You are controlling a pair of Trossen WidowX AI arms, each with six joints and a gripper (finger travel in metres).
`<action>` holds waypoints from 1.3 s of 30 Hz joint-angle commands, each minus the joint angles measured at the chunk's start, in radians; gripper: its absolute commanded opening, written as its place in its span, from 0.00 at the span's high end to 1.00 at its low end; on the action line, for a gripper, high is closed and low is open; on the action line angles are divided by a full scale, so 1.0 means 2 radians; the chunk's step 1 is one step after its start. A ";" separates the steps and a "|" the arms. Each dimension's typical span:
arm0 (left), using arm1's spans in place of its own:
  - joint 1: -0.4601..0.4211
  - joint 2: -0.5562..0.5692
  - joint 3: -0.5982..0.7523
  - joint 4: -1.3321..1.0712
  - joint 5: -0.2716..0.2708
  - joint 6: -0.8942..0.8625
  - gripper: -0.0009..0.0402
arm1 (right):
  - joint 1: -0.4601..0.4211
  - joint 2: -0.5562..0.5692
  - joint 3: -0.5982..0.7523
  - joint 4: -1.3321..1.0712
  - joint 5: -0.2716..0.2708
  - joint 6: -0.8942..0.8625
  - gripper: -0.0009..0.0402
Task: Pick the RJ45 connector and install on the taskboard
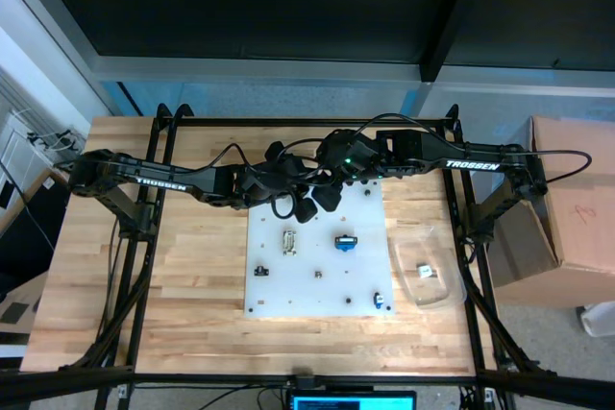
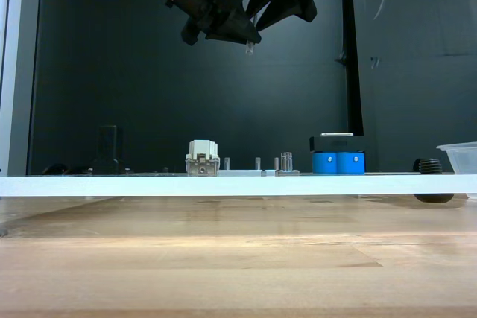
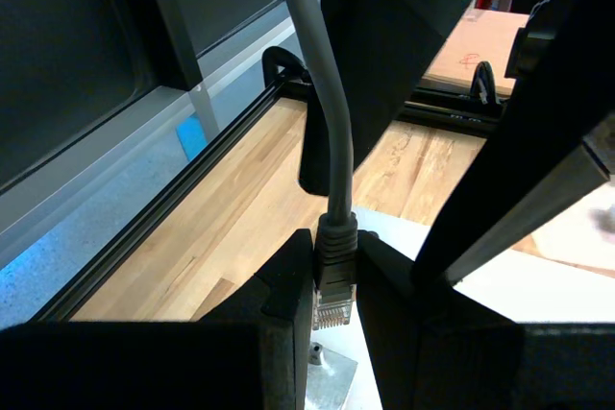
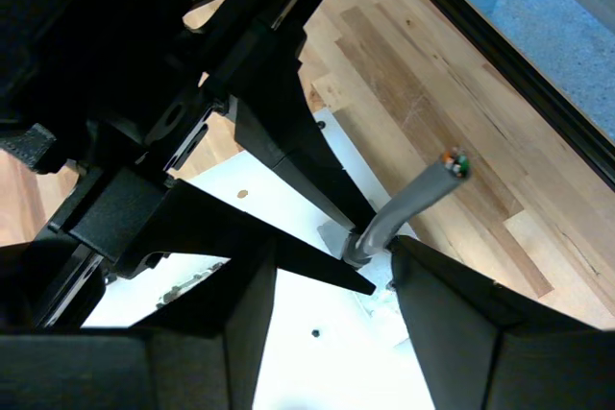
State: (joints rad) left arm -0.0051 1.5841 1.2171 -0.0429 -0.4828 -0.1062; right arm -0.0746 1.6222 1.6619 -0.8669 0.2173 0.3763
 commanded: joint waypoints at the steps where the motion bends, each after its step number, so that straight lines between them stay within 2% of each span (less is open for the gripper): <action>1: -0.001 0.000 0.000 0.003 0.002 0.000 0.87 | -0.001 0.000 -0.002 -0.003 0.005 -0.002 0.69; 4: -0.002 0.000 0.000 0.003 0.002 0.000 0.87 | -0.001 0.000 -0.002 -0.007 0.014 -0.006 0.75; 16: -0.004 0.000 0.000 0.003 0.002 0.000 0.87 | -0.001 0.000 -0.002 -0.008 0.013 -0.012 0.98; 23: -0.006 0.000 0.000 0.006 0.002 0.000 0.86 | -0.001 0.000 -0.001 -0.015 0.013 -0.012 0.98; 27: -0.008 0.000 0.000 0.010 0.002 0.000 0.79 | -0.001 0.000 -0.002 -0.024 0.014 -0.011 0.98; 32: -0.009 0.000 0.000 0.009 0.008 0.000 0.64 | -0.001 0.000 -0.002 -0.026 0.014 -0.013 0.98; 36: -0.009 -0.004 0.000 -0.004 0.027 0.000 0.55 | 0.001 0.000 -0.002 -0.036 0.012 -0.025 0.98; 39: -0.009 -0.014 -0.001 -0.030 0.051 -0.008 0.53 | 0.008 -0.003 -0.002 -0.061 0.008 -0.058 0.98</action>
State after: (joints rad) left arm -0.0238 1.5654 1.2190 -0.0784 -0.3992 -0.1139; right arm -0.0662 1.6230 1.6569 -0.9672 0.2409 0.2913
